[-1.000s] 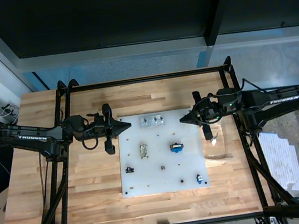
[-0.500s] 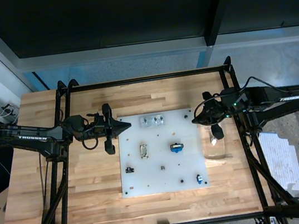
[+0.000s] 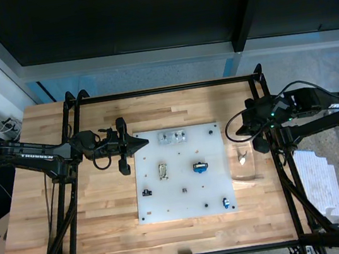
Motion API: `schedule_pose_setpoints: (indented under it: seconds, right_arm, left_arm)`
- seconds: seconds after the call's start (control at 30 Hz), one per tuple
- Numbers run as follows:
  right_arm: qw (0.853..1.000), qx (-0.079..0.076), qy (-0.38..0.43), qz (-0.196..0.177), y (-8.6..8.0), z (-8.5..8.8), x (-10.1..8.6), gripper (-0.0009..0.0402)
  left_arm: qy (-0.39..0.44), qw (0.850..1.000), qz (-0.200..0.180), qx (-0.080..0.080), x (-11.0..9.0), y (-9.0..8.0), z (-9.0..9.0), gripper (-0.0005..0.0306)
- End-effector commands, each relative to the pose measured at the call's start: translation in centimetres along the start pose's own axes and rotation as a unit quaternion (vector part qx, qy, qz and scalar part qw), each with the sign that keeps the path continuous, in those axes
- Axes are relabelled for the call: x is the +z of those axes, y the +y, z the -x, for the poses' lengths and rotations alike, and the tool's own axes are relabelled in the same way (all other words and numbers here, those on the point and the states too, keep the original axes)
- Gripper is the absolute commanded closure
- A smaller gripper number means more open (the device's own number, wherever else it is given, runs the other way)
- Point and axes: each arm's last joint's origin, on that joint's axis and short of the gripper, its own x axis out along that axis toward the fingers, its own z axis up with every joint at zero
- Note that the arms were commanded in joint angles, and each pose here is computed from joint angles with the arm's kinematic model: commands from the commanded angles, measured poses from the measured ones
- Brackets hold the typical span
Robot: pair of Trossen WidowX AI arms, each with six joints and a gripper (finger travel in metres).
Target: Pick the RJ45 connector and install on taskboard
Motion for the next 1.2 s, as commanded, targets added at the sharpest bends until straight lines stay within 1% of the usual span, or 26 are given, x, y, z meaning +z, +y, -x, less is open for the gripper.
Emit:
schedule_pose_setpoints:
  seconds: [0.03,0.2,0.37,0.5,0.63,0.67,0.73,0.77,0.87,0.93,1.0,1.13,1.2]
  right_arm:
    - [1.0,-0.002,0.024,-0.001,0.0,0.5,-0.3,0.0393]
    - [0.998,-0.007,0.067,-0.005,-0.1,1.1,-0.9,0.0393]
    - [0.993,-0.012,0.115,-0.013,-0.1,1.1,-1.7,0.0393]
    - [0.99,-0.011,0.139,-0.007,0.0,1.1,-2.1,0.0393]
    - [0.988,-0.011,0.157,-0.002,0.1,0.8,-2.2,0.0393]
    - [0.986,-0.016,0.165,-0.002,0.1,0.7,-2.3,0.0393]
    - [0.983,-0.032,0.179,-0.003,0.1,0.4,-2.4,0.0393]
    - [0.982,-0.037,0.183,0.001,0.2,0.2,-2.5,0.0393]
    - [0.981,-0.026,0.19,0.009,0.8,0.0,-2.8,0.039]
    - [0.981,-0.021,0.194,0.01,1.3,-0.2,-3.0,0.0381]
    - [0.98,-0.018,0.199,0.011,1.6,-0.3,-3.3,0.0362]
    - [0.978,-0.024,0.205,0.003,2.3,-0.9,-3.6,0.0306]
    - [0.979,-0.031,0.2,-0.001,2.4,-1.2,-3.7,0.0276]
  left_arm:
    - [0.0,1.0,0.0,0.0,0.0,0.0,0.0,0.03]
    - [0.0,1.0,0.0,0.0,0.0,0.0,0.0,0.03]
    - [0.0,1.0,0.0,0.0,0.0,0.0,0.0,0.03]
    - [0.0,1.0,0.0,0.0,0.0,0.0,0.0,0.03]
    - [0.0,1.0,0.0,0.0,0.0,0.0,0.0,0.03]
    - [0.0,1.0,0.0,0.0,0.0,0.0,0.0,0.03]
    - [0.0,1.0,0.0,0.0,0.0,0.0,0.0,0.03]
    - [0.0,1.0,0.0,0.0,0.0,0.0,0.0,0.03]
    - [0.0,1.0,0.0,0.0,0.0,0.0,0.0,0.03]
    - [0.0,1.0,0.0,0.0,0.0,0.0,0.0,0.03]
    - [0.0,1.0,0.0,0.0,0.0,0.0,0.0,0.03]
    - [0.0,1.0,0.0,0.0,0.0,0.0,0.0,0.03]
    - [0.0,1.0,0.0,0.0,0.0,0.0,0.0,0.03]
